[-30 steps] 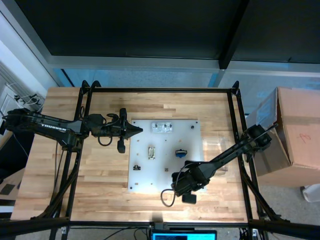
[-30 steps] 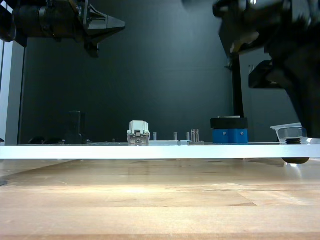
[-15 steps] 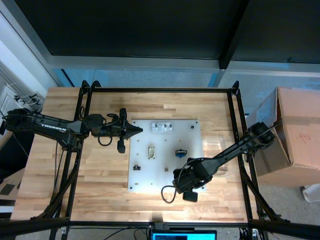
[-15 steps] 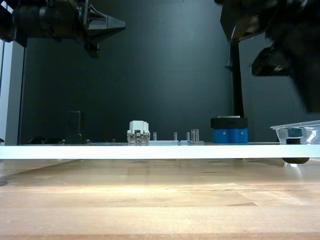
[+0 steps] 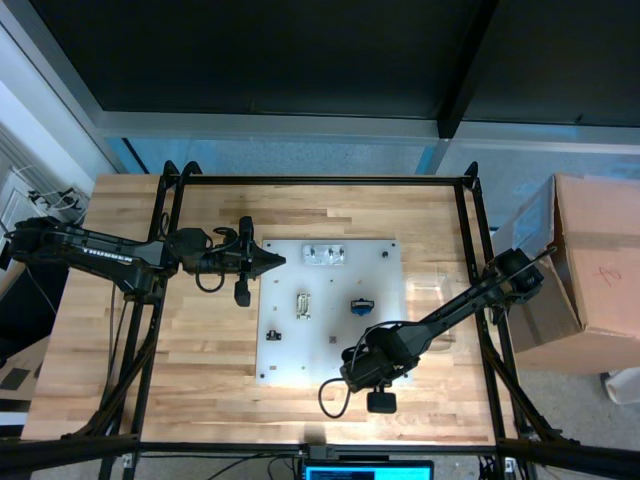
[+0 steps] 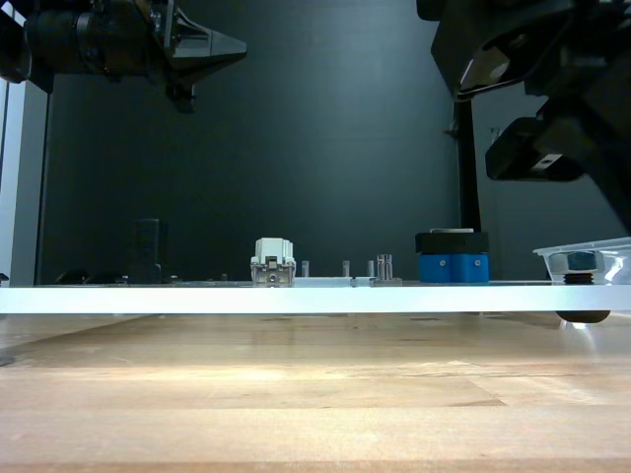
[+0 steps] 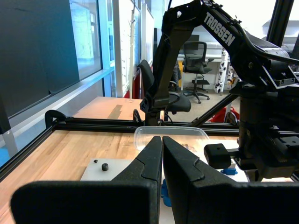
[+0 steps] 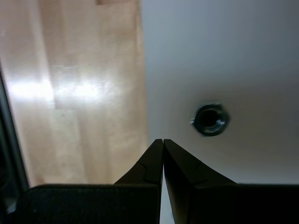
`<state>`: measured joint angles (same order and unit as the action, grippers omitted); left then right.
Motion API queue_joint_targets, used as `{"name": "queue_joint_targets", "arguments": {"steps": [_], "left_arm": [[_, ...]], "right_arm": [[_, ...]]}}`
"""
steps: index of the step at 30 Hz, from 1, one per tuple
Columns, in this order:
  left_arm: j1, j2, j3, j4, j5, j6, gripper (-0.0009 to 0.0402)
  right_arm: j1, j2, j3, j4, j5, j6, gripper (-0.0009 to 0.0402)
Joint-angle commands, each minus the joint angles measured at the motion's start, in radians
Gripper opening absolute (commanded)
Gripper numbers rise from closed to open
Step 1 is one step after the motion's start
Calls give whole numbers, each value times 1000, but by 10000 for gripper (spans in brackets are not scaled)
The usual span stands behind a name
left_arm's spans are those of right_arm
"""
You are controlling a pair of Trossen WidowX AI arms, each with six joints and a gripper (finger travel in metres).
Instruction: Unfasten the M12 nut and place it in the container
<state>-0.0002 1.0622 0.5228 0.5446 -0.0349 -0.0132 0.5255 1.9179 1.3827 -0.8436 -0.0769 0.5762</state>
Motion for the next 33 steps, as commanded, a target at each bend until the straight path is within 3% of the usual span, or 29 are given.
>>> {"name": "queue_joint_targets", "arguments": {"steps": [1, 6, 8, 11, 14, 19, 21, 29, 31, 33], "left_arm": [[0, 0, 0, 1, 0, 0, 0], [0, 0, 0, 1, 0, 0, 0], [0, 0, 0, 0, 0, 0, 0], [0, 0, 0, 0, 0, 0, 0], [0, 0, 0, 0, 0, 0, 0], [0, 0, 0, 1, 0, 0, 0], [0, 0, 0, 1, 0, 0, 0], [0, 0, 0, 0, 0, 0, 0], [0, 0, 0, 0, 0, 0, 0], [0, 0, 0, 1, 0, 0, 0]], "right_arm": [[-1, 3, -1, -3, 37, -1, 0], [-5, 2, -1, -6, 69, -6, 0], [-5, 0, 0, -38, 140, 25, 0], [-6, -2, 23, -160, 301, 68, 0], [-5, -10, 49, -223, 376, 89, 0], [-5, -26, 60, -222, 360, 89, 0], [-5, -27, 64, -221, 325, 88, 0], [-4, -30, 100, -157, 2, 2, 0], [-4, -26, 96, -124, -29, -2, 0], [-3, -11, 93, -103, -17, -6, 0]]}}
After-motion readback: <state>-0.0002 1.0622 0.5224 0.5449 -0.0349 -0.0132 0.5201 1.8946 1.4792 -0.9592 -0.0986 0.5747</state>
